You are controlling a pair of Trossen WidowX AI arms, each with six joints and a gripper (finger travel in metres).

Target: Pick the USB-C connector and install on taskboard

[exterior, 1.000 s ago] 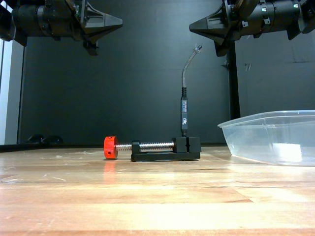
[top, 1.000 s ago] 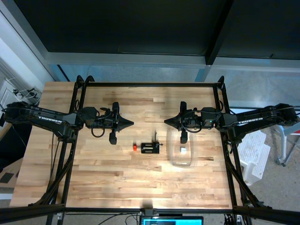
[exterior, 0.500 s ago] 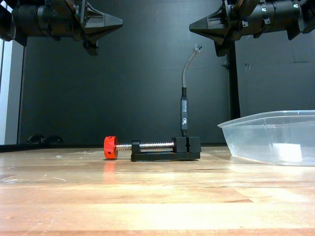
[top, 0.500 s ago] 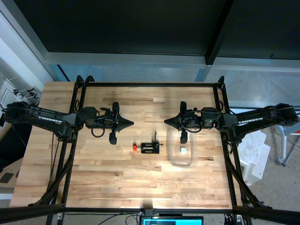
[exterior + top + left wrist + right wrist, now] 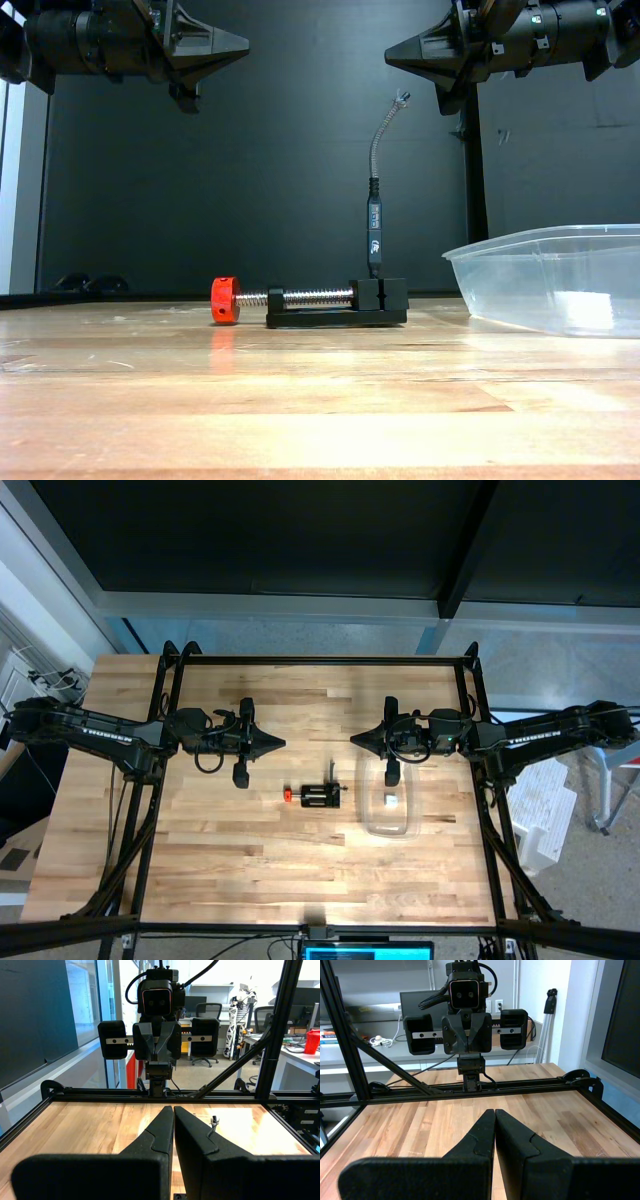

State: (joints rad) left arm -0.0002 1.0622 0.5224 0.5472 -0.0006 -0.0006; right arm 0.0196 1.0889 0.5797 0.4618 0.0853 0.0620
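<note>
The taskboard is a small black block with a red-orange knob and a threaded screw, lying mid-table. The USB-C connector stands upright in the block's right end, with a short braided stub curving up from it; that stub's tip also shows in the left wrist view. My left gripper hovers high over the table, left of the block, shut and empty. My right gripper hangs at the same height to the right, facing the left one, also shut and empty.
A clear plastic tray lies right of the block, below the right gripper, with a small whitish piece inside. A black metal frame borders the wooden table's back and sides.
</note>
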